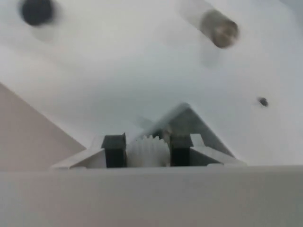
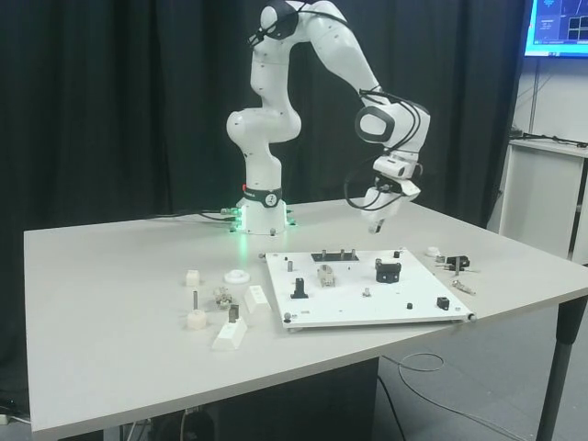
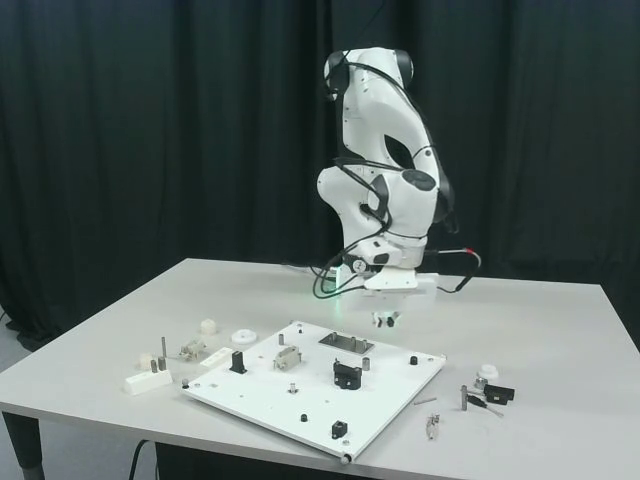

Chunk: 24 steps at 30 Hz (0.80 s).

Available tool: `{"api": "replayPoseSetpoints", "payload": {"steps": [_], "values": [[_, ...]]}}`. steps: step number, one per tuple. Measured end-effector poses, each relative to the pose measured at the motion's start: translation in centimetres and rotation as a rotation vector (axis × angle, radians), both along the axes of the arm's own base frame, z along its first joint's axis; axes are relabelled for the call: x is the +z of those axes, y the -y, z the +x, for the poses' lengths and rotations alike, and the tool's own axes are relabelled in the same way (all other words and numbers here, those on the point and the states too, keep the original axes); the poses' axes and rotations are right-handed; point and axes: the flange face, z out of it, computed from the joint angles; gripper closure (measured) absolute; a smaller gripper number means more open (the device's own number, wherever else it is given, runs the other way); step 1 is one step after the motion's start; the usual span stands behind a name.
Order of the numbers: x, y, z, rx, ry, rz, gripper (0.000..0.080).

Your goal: Place small gear.

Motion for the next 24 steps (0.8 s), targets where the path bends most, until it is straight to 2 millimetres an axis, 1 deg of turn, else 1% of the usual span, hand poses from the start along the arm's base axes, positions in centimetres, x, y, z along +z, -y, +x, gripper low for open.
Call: {"api": "replayPoseSetpoints", "payload": {"steps": [12, 24], "values": [[0.8, -5.0, -1.0, -0.025, 0.020, 0.034, 0.0609], [0.6, -10.5, -2.9, -0.041, 0.017, 0.063, 0.0609]]}}
